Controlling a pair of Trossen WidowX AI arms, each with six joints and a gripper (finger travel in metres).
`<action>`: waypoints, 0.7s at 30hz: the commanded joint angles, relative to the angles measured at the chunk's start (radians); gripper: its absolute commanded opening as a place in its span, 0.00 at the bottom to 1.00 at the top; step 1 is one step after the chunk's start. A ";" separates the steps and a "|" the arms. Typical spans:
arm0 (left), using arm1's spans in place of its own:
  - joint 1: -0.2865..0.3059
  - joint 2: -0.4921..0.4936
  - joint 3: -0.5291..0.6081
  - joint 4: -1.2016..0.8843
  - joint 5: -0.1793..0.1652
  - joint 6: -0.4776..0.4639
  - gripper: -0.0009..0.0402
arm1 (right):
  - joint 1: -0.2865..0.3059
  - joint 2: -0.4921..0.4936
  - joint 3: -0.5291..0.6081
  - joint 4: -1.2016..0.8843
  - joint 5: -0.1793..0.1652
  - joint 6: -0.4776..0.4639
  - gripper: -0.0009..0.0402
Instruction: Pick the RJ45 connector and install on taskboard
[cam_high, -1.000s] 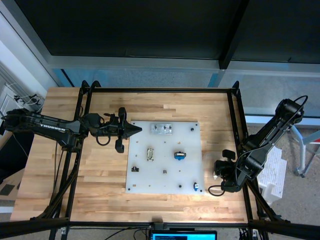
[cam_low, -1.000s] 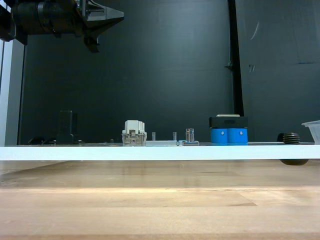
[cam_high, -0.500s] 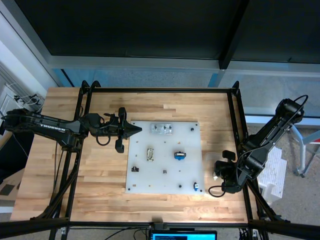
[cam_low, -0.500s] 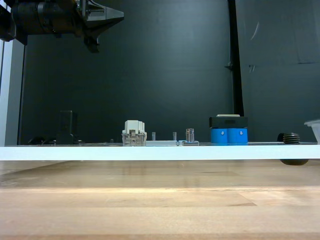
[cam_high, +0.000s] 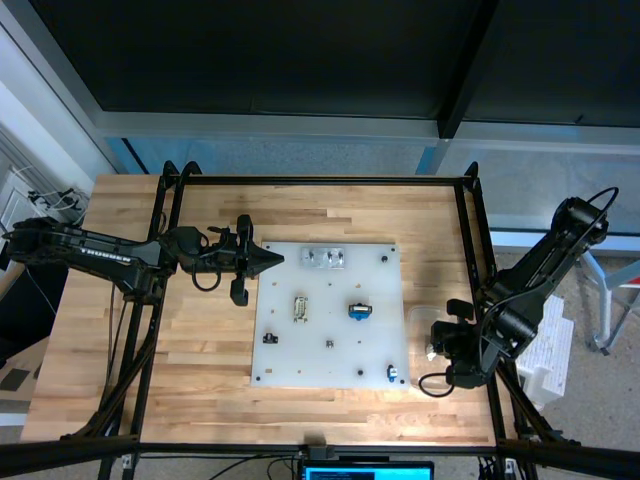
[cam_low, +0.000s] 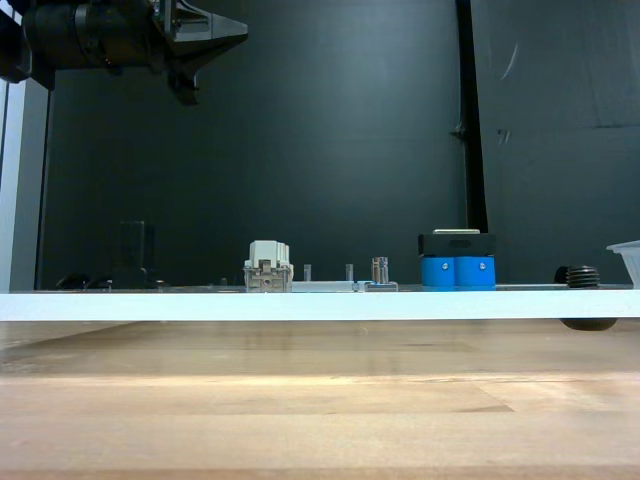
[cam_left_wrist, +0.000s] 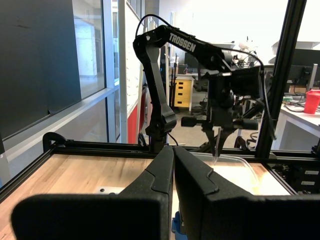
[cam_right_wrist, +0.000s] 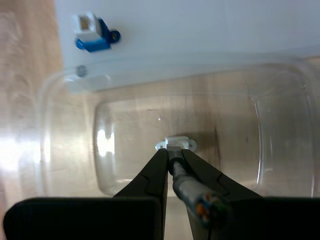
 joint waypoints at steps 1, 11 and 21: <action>0.000 0.000 0.000 0.000 0.000 0.000 0.02 | -0.001 0.009 0.050 -0.031 0.002 -0.008 0.02; 0.000 0.000 0.000 0.000 0.000 0.000 0.02 | -0.002 0.077 0.148 -0.072 0.005 -0.027 0.02; 0.000 0.000 0.000 0.000 0.000 0.000 0.02 | -0.039 0.182 0.229 -0.033 0.000 -0.113 0.02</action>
